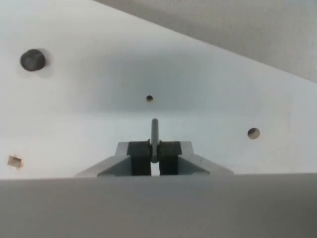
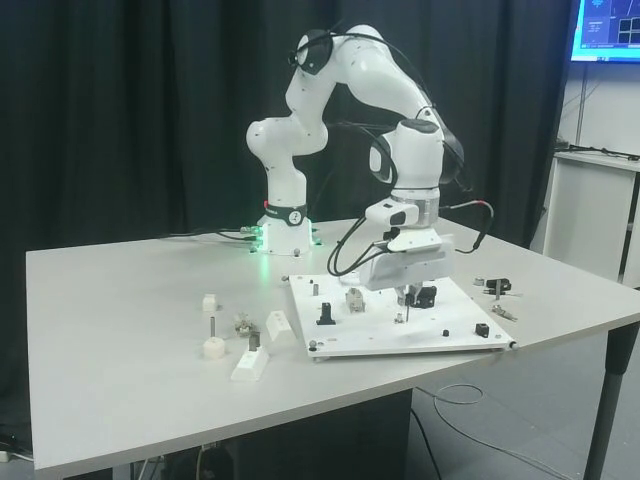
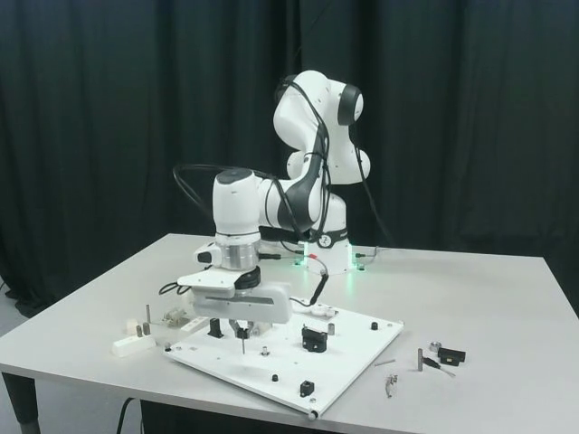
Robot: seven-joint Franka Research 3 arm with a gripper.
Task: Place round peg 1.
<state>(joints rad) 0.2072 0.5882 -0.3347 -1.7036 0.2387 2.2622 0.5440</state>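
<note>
Black finger pads (image 1: 139, 157) clamped on thin grey peg (image 1: 154, 139), hanging upright just above white board (image 1: 99, 124), near small hole (image 1: 149, 98). Best done by centring tip over hole first, keeping peg vertical, lowering slowly, releasing only once seated, judging by gripper (image 2: 404, 296) above board.

The arm (image 3: 298, 194) was white with black cables. Its gripper (image 1: 154, 159) had black pads (image 1: 140, 157) in grey housings, closed on a grey round peg (image 1: 154, 139). Below the gripper lay a white board (image 3: 353, 366), dotted with dark holes and small black fixtures (image 3: 314, 339). The table (image 2: 110, 300) was grey, the curtain (image 3: 109, 117) behind black. Green light (image 2: 262, 238) glowed at the arm's base.
</note>
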